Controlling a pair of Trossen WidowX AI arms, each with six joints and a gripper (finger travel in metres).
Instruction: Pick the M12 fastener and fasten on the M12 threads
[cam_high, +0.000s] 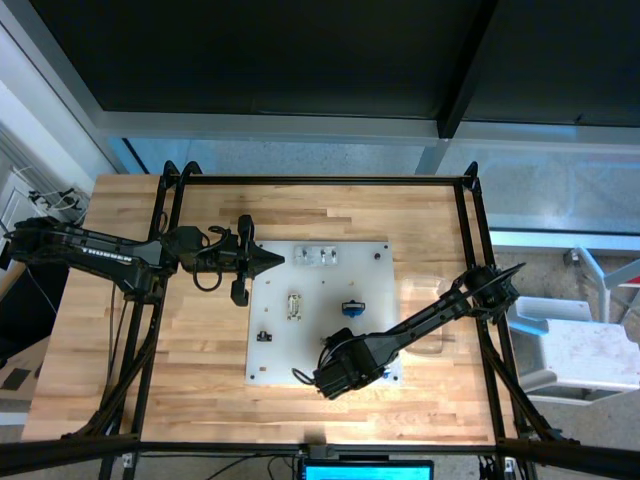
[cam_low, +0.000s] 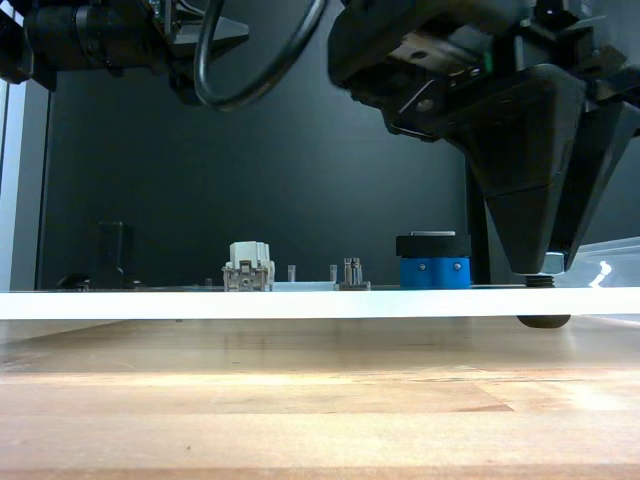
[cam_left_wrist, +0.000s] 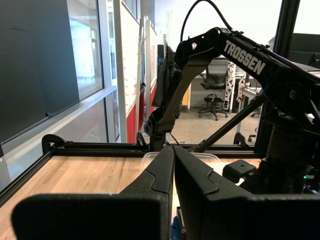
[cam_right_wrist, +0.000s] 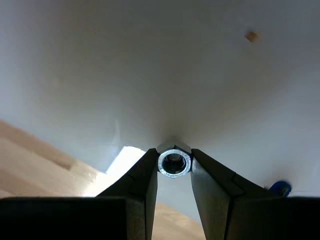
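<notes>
Here the right gripper (cam_low: 540, 268) stands directly over the stud (cam_low: 543, 282), clenched on the silver nut (cam_right_wrist: 174, 163). Whether the nut touches the stud cannot be told. Its bore axis runs vertically, toward the stud. Align that axis with the stud, press lightly, then rotate. The left gripper (cam_high: 278, 260), fingers together, hangs well left of the stud.

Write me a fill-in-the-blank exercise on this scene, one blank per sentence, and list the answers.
1. Low over the white board's near edge, the right end effector is shut on the M12 nut, whose colour is ___.
2. The left end effector, fingers together, hovers over the board's ___ edge.
3. The block standing on the board is ___ under its black top.

Answers: silver; left; blue
</notes>
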